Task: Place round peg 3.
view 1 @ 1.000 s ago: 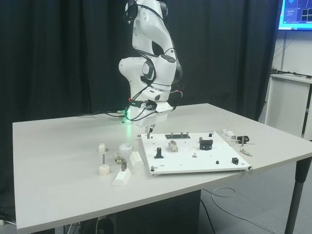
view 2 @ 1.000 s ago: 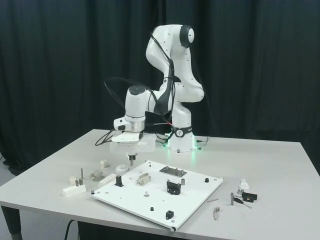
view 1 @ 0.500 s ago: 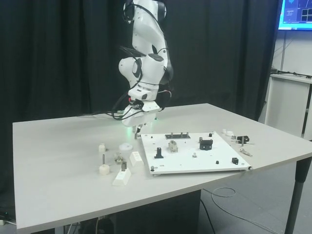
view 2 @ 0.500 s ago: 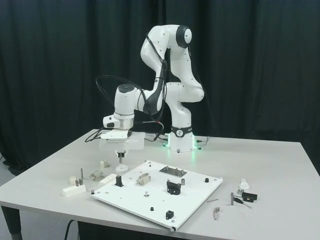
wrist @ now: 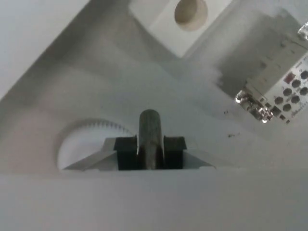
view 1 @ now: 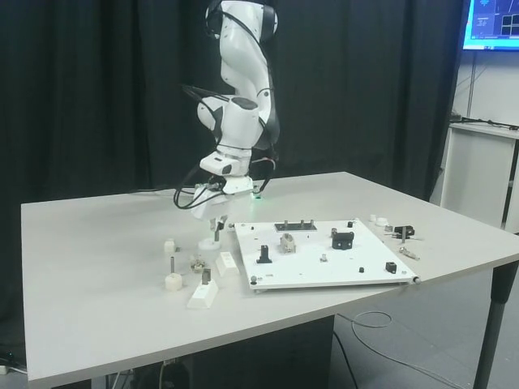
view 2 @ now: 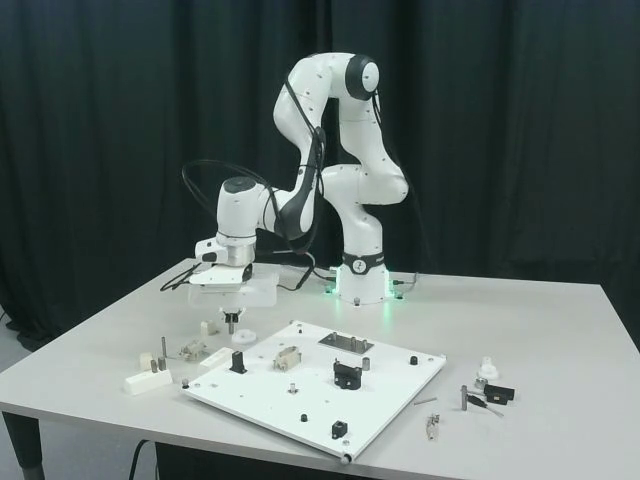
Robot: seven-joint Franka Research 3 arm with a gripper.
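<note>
The round peg (wrist: 149, 137) is a short, dark, stiff metal pin; it looks light and rigid, with a smooth surface that could slip or tilt if held loosely. I judge the best hold to be across its upper shank, leaving the lower end free to enter a hole. That is how it sits now: in the wrist view, at lower centre of the frame, the black fingers (wrist: 126, 153) are clenched on the peg from both sides, with its rounded end standing clear beyond them.

In the first room view the gripper (view 1: 215, 224) hangs left of centre, off the left edge of the white board (view 1: 324, 271), above the grey desk (view 1: 97, 267). Just beneath the peg lies a white toothed gear (wrist: 79, 142); I cannot tell whether they touch. A white block with a round hole (wrist: 185, 19) sits at the wrist frame's upper edge, and a grey multi-pin connector (wrist: 281, 91) at its right
</note>
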